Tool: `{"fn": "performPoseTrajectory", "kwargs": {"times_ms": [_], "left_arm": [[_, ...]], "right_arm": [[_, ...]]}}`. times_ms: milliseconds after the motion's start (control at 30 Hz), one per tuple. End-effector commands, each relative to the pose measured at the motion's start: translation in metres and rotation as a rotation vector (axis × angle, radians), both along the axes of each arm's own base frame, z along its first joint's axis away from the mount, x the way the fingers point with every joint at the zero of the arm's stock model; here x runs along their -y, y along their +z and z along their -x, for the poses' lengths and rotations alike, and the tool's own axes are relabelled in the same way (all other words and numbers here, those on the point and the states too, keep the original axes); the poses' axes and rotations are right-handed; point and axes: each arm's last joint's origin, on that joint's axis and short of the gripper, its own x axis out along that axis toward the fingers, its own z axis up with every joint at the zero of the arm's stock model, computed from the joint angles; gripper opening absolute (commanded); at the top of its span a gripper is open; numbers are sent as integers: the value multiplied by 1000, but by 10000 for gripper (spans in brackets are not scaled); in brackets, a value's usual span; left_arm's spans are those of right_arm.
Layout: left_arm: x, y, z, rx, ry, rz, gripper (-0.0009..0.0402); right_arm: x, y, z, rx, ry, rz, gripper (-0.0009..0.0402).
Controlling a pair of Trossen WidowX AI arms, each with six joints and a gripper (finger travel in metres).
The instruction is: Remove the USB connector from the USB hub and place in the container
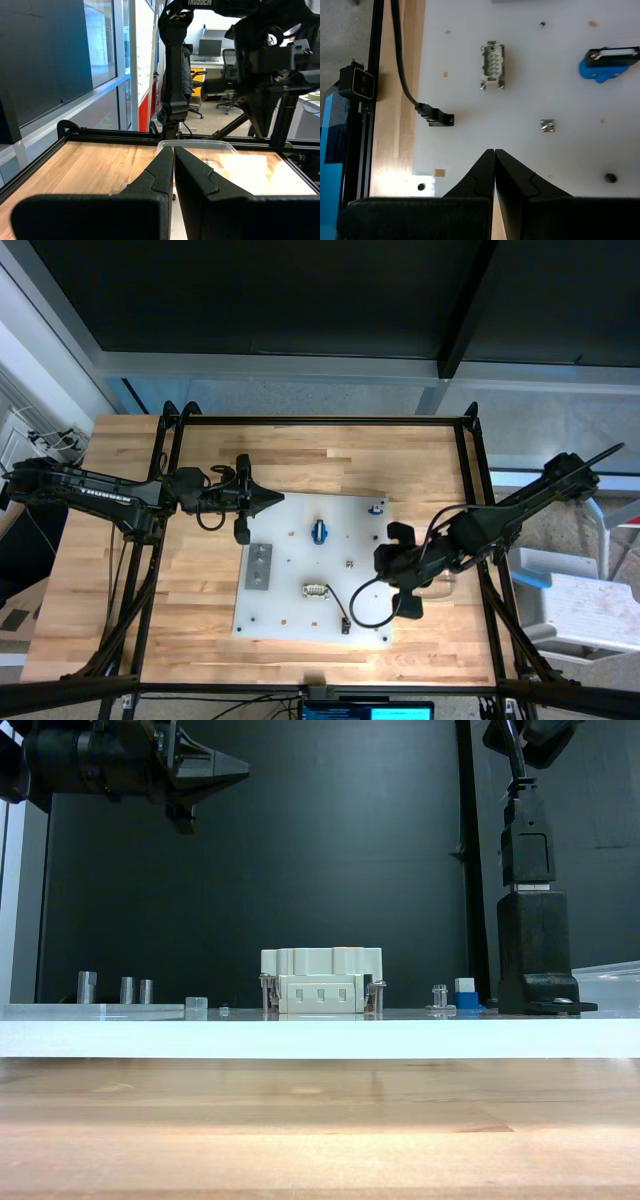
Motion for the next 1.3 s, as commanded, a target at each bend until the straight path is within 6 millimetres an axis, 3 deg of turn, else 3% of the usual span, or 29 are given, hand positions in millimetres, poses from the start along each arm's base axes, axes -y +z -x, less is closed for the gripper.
{"fn": "performPoseTrajectory", "kwargs": {"times_ms": [33,800,1300], "left_arm": [[0,0,0,0,0,0,1],[0,0,0,0,0,0,1],[0,0,0,1,0,0,1]], "right_arm": [[-10,-3,-7,-15,-5,-5,0],[-67,-22,-33,-137,-84,-15,5],[-85,-44,-50,-126,-110,-1,162]]}}
